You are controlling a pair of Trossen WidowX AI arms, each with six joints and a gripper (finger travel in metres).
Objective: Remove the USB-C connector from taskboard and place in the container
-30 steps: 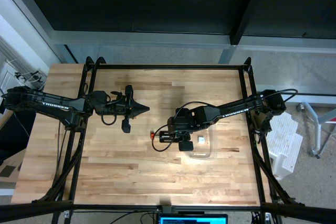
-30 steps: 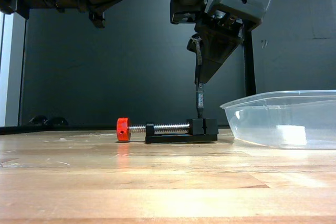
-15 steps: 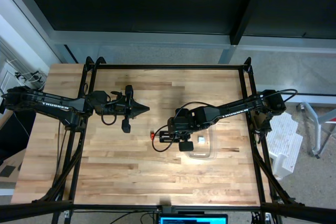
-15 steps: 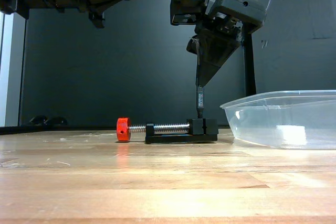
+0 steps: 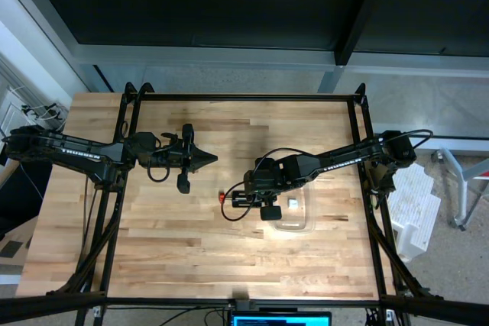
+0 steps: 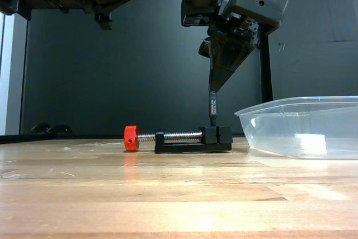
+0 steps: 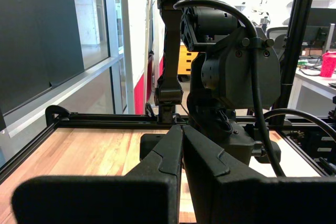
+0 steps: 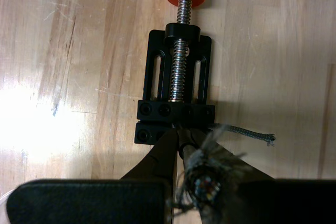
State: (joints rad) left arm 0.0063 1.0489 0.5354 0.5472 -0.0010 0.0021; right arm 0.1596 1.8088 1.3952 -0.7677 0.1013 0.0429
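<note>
The taskboard is a small black clamp block with a red-orange knob on a threaded screw, lying on the wood. My right gripper hangs point-down right over its jaw end, shut on the USB-C connector. The thin black plug stands upright with its lower tip at the block's top. Its frayed cable end shows between the fingers. The clear container sits just right of the block. My left gripper is shut, held in the air far left of the board.
A small white-grey block lies inside the container. A loose braided cable strand lies on the wood beside the taskboard. A black frame borders the table.
The right gripper has edged very slightly, still holding the plug over the block. The left arm has not moved.
</note>
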